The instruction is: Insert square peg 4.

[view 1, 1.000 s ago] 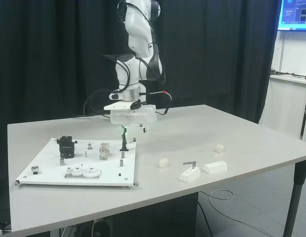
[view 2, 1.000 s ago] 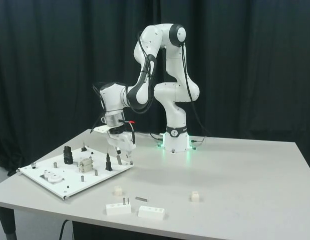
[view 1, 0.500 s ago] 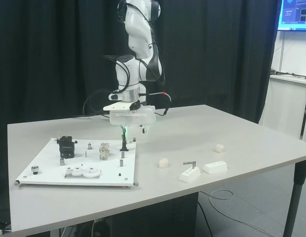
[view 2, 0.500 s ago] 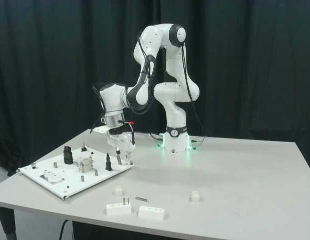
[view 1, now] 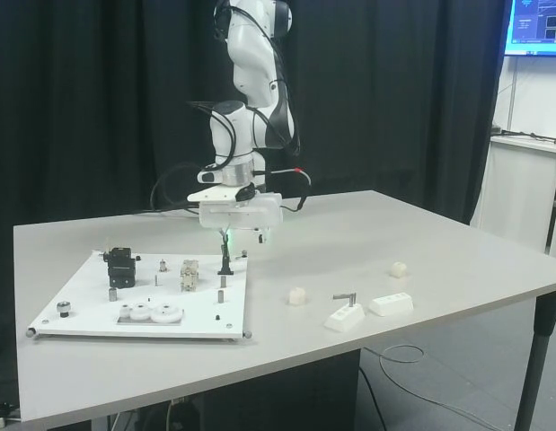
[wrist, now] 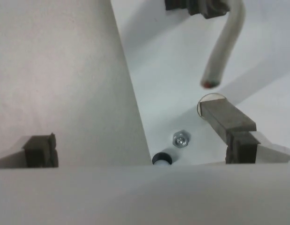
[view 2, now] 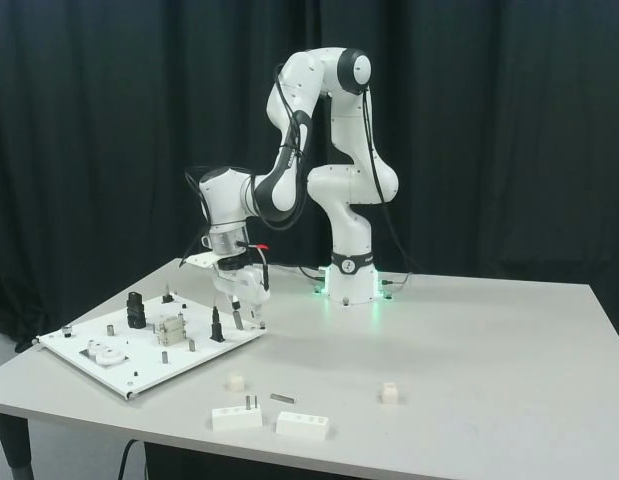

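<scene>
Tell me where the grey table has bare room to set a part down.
Bare table lies between the arm's base and the far right edge, beyond the small cube. It is crowded on the white board and near the two white blocks.

lab | black curtains (view 2: 109,120) | grey table (view 2: 469,350) | wall screen (view 1: 535,27)

— What does the arm (view 2: 329,120) look like?
— Glossy white rounded shells with black bands at the joints. A black cable (view 2: 286,95) loops along the upper links.
— And its foot?
— A white round base (view 2: 351,283) bolted near the bench's far edge, with a green glow at its bottom.
— The wrist?
— A grey ring (view 1: 231,172) above a flat white hand body (view 1: 241,210).
</scene>
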